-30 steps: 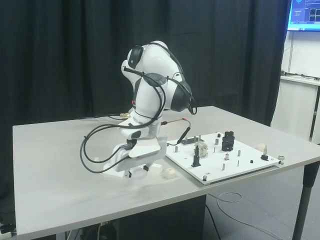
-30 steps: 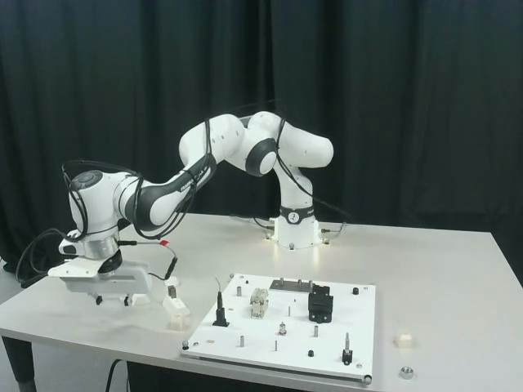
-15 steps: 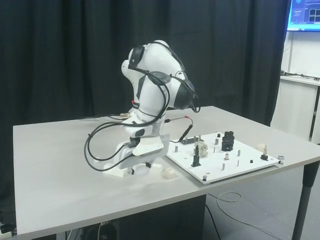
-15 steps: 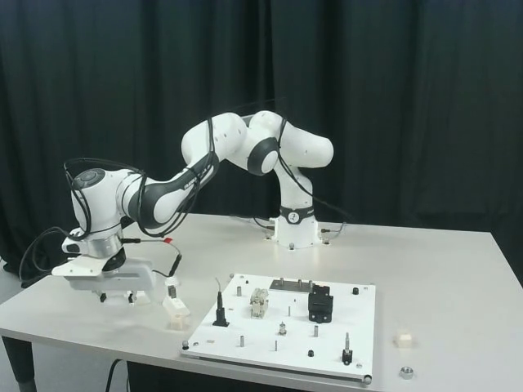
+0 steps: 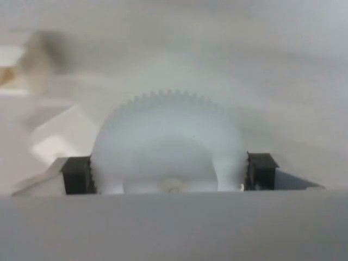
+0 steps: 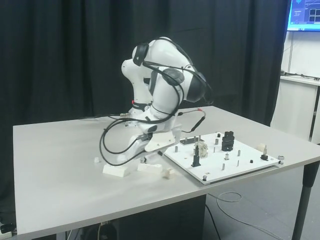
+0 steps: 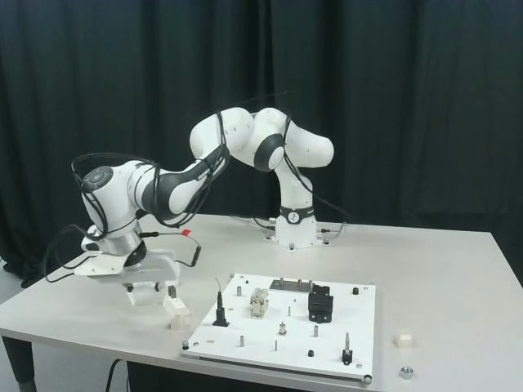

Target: Insert large gear.

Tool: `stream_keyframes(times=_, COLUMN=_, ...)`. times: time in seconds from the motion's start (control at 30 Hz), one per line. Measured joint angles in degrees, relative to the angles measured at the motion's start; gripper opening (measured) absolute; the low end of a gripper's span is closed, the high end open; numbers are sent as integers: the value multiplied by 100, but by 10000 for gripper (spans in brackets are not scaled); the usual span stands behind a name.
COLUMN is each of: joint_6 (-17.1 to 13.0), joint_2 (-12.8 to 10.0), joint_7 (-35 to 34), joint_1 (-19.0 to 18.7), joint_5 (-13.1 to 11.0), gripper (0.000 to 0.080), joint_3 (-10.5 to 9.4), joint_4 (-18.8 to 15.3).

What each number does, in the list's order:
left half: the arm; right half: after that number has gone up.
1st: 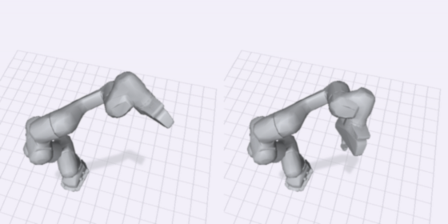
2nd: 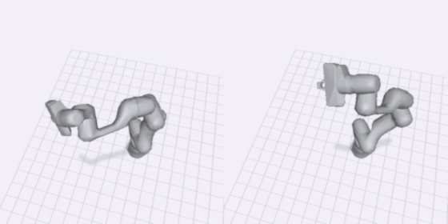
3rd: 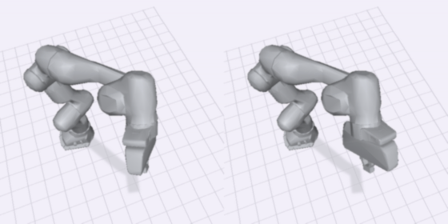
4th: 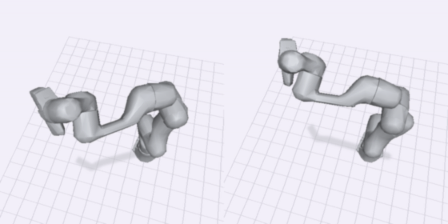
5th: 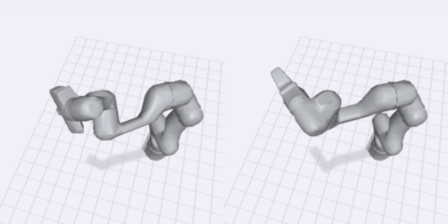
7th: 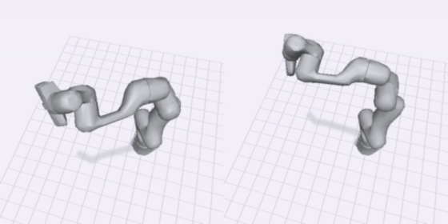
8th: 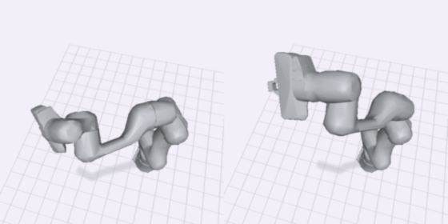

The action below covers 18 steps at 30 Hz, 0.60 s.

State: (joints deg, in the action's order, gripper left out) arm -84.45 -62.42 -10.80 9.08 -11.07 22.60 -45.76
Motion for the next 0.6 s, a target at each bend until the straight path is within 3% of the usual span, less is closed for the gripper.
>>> stream_keyframes(times=0.4, joint_6=1102, joint_2=129, joint_7=-690, joint_1=-337, joint_5=5, gripper=597, joint_3=-138, joint_4=-102)
stream_keyframes(times=0.6, joint_6=1480, joint_2=320, joint_7=-1082, joint_1=-476, joint_5=94, gripper=597, joint_3=-371, joint_4=-390)
